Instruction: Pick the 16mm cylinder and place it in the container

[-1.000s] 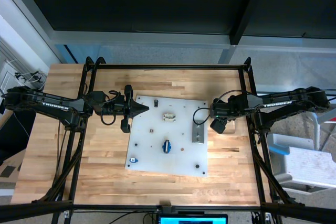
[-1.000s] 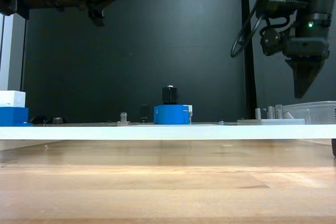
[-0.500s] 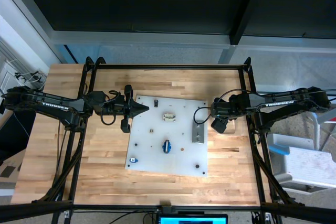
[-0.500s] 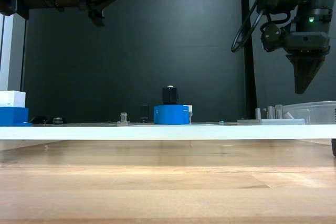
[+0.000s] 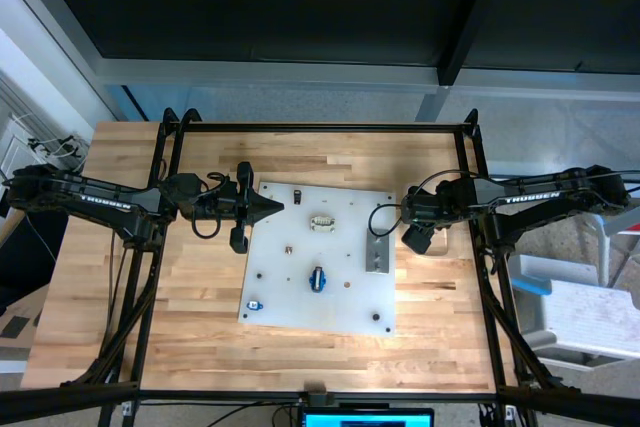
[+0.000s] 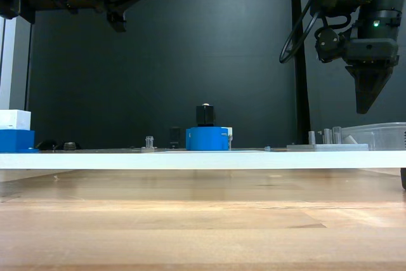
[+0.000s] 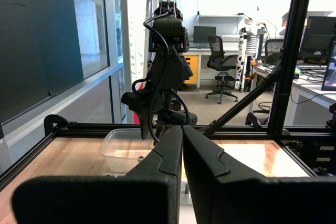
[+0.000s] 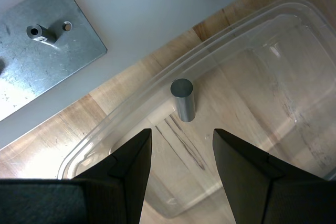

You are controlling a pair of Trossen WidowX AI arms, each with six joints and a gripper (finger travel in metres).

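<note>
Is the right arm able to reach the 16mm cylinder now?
Probably yes: right gripper, jaws open, hangs above the 16mm cylinder in the lidless container. Left gripper, shut, hovers high at the left.

**Cylinder in the container, right of the board**

The task board lies in the middle of the worktop. The block lies on the board's right part. The upright part stands nearer the front, about mid-board. The container sits on the worktop just off the board's right edge. The 16mm cylinder is inside it, close to the wall facing the block. The right gripper hangs directly above the container. The left gripper hovers high over the board's left rear edge.
</note>
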